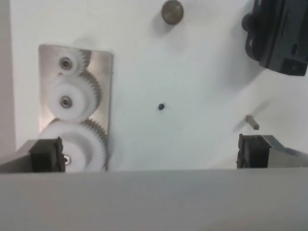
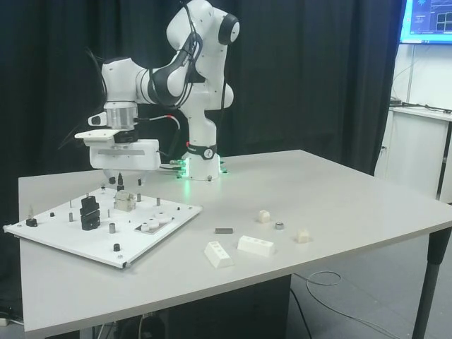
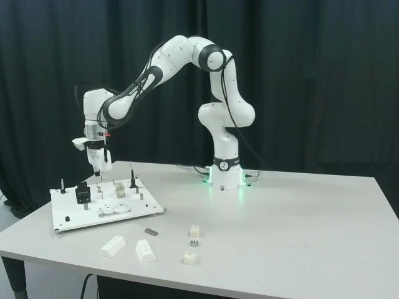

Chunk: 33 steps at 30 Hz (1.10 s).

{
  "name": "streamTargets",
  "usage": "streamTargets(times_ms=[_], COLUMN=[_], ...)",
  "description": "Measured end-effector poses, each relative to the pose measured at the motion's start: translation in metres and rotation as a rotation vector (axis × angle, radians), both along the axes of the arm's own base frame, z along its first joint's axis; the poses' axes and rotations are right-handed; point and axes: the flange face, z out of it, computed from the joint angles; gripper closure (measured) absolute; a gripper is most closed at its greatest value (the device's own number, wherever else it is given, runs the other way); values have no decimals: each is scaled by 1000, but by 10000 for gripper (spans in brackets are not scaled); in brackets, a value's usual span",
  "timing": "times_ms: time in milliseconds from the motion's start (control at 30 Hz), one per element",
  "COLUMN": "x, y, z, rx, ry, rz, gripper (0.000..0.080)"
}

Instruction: Pick bolt 4.

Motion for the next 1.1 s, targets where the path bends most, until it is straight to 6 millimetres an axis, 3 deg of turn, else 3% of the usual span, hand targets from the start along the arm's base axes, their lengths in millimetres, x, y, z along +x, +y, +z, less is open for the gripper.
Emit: streamTargets(times_ms=[200, 467, 767, 1100], x=[9, 25, 59, 101], y=[6, 24, 69, 135], z=[9, 21, 34, 38], rx=[5, 7, 34, 59], ry=[-16, -32, -56, -56], rz=[32, 208, 375, 481], gripper=[3, 3, 3, 3])
